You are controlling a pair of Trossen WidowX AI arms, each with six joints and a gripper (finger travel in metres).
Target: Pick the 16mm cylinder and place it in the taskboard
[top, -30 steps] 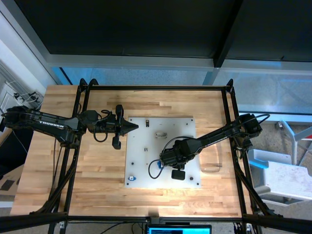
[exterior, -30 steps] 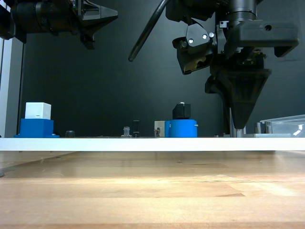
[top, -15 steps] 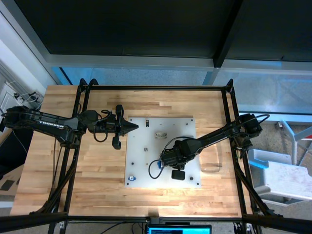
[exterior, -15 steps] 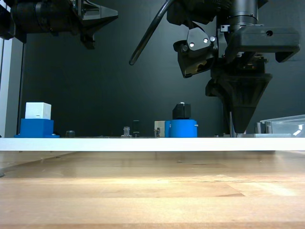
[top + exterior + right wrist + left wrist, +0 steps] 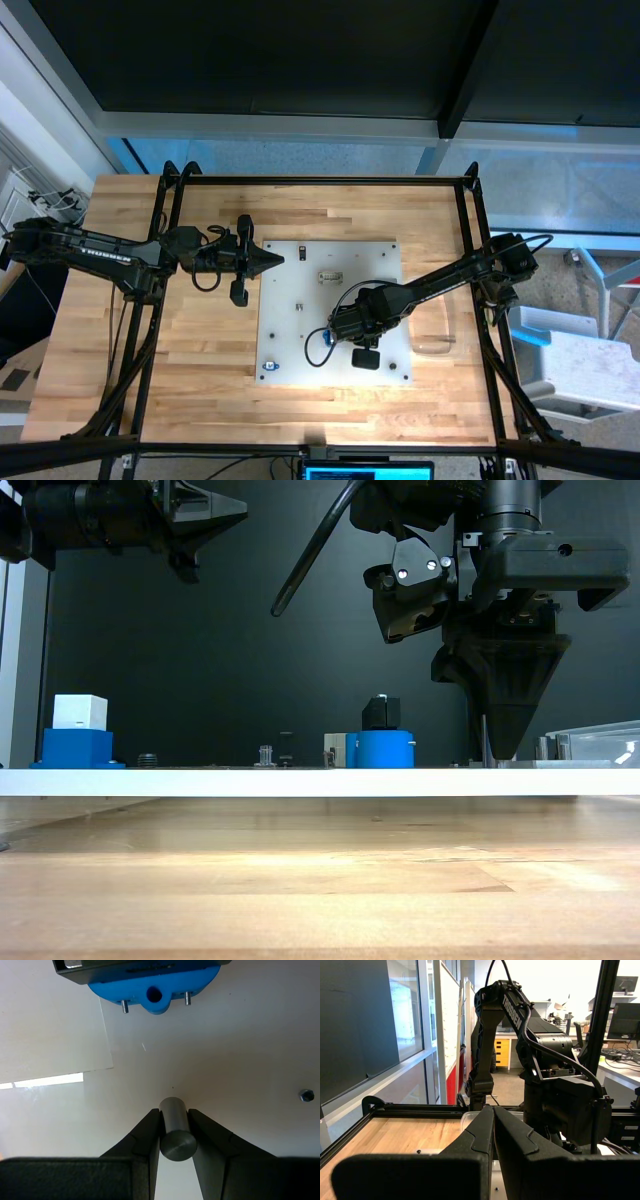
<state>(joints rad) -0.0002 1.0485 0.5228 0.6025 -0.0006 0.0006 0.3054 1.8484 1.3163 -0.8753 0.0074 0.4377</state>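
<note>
My right gripper [image 5: 175, 1136] is shut on the 16mm cylinder [image 5: 174, 1125], a short dull-grey peg held upright between the fingertips. It hangs just over the white taskboard [image 5: 240, 1050], a little short of the blue fitting [image 5: 155, 985]. In the low view the cylinder [image 5: 485, 742] reaches down almost to the taskboard [image 5: 250, 781] beneath the right gripper [image 5: 500, 748]. From above, the right gripper [image 5: 345, 330] is over the taskboard's [image 5: 300, 270] near right part. My left gripper [image 5: 270, 259] is shut with nothing in it, raised at the board's left edge.
A clear plastic tray [image 5: 435, 325] lies right of the board. On the board stand a blue base with a white cube [image 5: 78, 732], the blue fitting [image 5: 385, 748] and a beige connector [image 5: 330, 275]. A black frame rail [image 5: 320, 181] surrounds the table.
My right gripper has come down slightly with the cylinder, bringing its lower end closer to the board. The left arm has not moved.
</note>
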